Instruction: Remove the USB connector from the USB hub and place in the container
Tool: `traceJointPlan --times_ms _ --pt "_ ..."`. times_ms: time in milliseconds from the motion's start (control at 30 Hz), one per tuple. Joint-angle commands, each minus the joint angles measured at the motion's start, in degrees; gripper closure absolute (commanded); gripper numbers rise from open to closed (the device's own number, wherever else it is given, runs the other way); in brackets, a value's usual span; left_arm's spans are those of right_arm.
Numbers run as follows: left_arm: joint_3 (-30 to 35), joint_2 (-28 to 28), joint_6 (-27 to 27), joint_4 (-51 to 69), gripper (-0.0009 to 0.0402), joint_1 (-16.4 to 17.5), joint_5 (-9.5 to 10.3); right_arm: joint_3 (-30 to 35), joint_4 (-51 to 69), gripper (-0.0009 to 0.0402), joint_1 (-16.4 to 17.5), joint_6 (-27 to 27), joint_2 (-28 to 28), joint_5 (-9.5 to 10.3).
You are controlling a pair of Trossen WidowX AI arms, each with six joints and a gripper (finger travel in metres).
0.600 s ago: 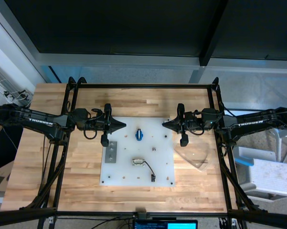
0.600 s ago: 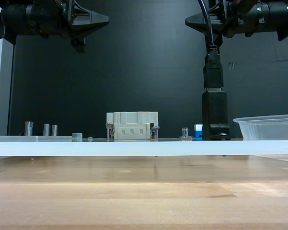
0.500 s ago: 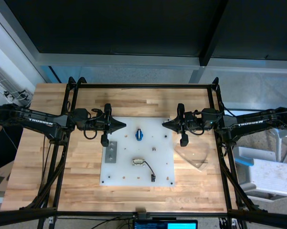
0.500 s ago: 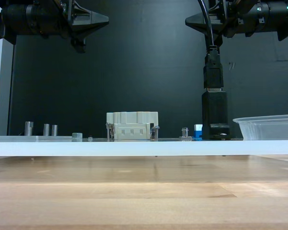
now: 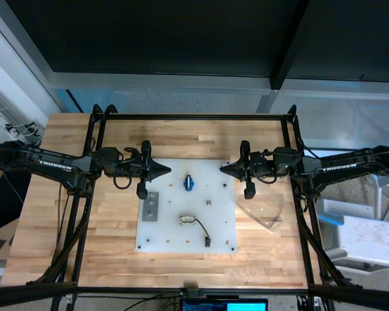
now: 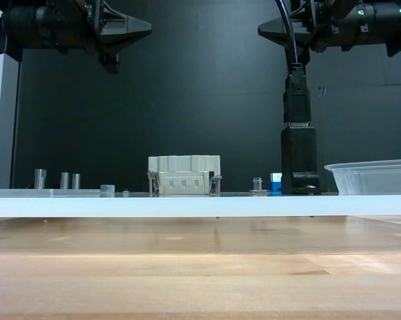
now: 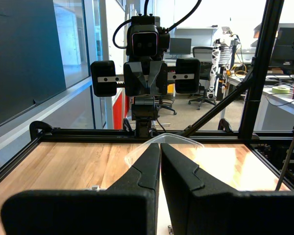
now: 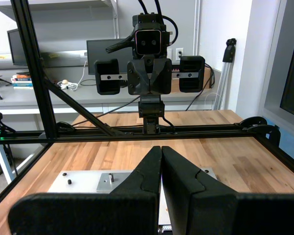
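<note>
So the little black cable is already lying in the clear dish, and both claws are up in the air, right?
Not quite. The low view shows the little black cable still plugged into the USB hub on the white board, not in the clear dish. The left claw and right claw are up in the air, both shut.

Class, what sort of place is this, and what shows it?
Probably a robotics lab: a black frame surrounds the wooden table, the shut left gripper and shut right gripper hang above a white task board, and a monitor stands beyond.
</note>
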State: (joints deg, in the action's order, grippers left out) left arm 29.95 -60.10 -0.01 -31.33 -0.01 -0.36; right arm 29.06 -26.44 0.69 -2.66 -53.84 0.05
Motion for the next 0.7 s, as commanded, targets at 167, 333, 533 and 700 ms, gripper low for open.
traceJointPlan --times_ms 167,333,533,700 --pt "0.00 -0.02 0.00 -0.02 0.0392 0.00 0.00 2.86 1.18 0.0393 0.17 -3.69 0.00 0.07" --pt "0.00 0.00 0.00 -0.02 0.0392 0.00 -0.02 9.22 13.75 0.0393 0.59 -4.83 -0.07 0.09" --pt "0.00 0.00 0.00 -0.02 0.0392 0.00 0.00 18.21 34.29 0.0393 1.18 -7.98 -0.09 0.02" --pt "0.00 -0.02 0.00 -0.02 0.0392 0.00 0.00 24.55 48.52 0.0393 2.36 -7.96 -2.27 -0.04"
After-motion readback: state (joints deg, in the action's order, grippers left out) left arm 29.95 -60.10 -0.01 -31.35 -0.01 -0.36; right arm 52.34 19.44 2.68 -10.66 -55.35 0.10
